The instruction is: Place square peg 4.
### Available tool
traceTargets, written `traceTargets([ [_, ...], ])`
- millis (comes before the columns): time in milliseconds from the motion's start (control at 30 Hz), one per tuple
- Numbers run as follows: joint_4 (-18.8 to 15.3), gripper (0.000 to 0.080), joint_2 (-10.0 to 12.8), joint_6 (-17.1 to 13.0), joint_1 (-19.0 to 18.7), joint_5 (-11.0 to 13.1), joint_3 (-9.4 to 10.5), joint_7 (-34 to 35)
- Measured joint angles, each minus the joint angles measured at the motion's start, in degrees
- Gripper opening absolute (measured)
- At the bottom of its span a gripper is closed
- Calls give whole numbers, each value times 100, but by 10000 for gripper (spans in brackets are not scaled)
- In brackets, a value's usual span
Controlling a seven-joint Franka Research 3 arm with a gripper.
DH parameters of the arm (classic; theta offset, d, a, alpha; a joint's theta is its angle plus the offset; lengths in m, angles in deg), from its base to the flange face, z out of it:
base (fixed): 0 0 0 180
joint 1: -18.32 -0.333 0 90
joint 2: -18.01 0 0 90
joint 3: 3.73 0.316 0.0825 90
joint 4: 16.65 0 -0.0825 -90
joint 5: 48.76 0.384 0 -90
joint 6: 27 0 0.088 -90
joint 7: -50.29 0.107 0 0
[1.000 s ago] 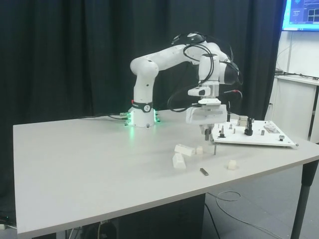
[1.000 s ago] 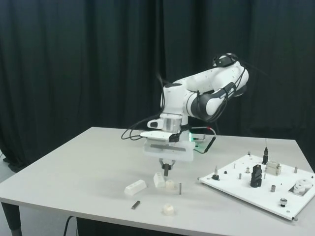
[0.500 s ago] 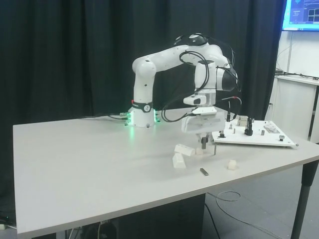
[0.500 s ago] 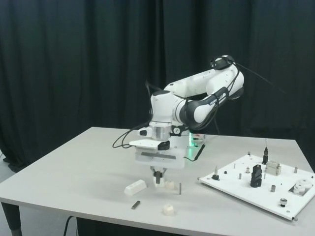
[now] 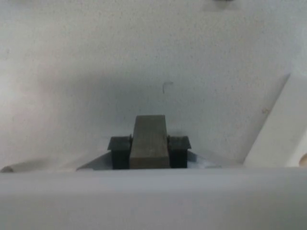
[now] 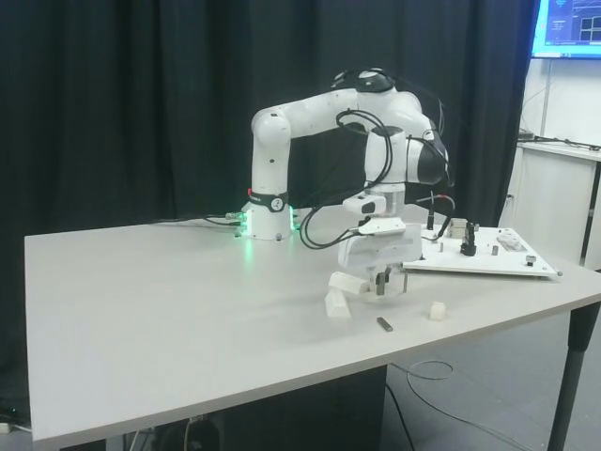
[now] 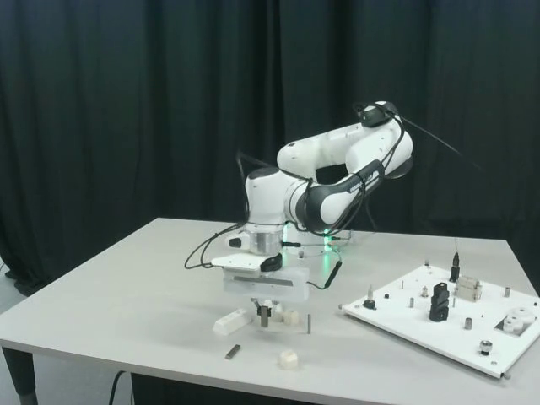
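One square peg (image 5: 150,142) sits pinched between the two black fingers (image 5: 120,151) of the claw (image 6: 379,283), hanging just above the grey desk (image 6: 150,291), near its front edge and toward the board end. One white arm (image 7: 337,173), bent low over the desk middle. Four white blocks on the desk around the claw: one long block (image 7: 231,321) lying flat, two small ones (image 7: 288,317) just beside the claw, one small block (image 7: 289,359) alone nearer the front edge. One short dark bar (image 7: 232,352) lies flat close to the front edge, apart from the blocks. One thin dark pin (image 7: 309,324) stands upright between the blocks and the board. One white board (image 7: 443,325) rests at the desk's end away from the long block, carrying several small upright pegs and fittings, count unclear, including one black fixture (image 7: 438,301). Wrist view: peg held straight between both fingers, one white block edge (image 5: 280,129) off to the side.
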Motion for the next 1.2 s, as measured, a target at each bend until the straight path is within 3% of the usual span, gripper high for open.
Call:
traceTargets([
  [567, 285, 155, 72, 225, 297, -7, 117, 0],
  [1200, 442, 155, 103, 246, 434, -11, 222, 0],
])
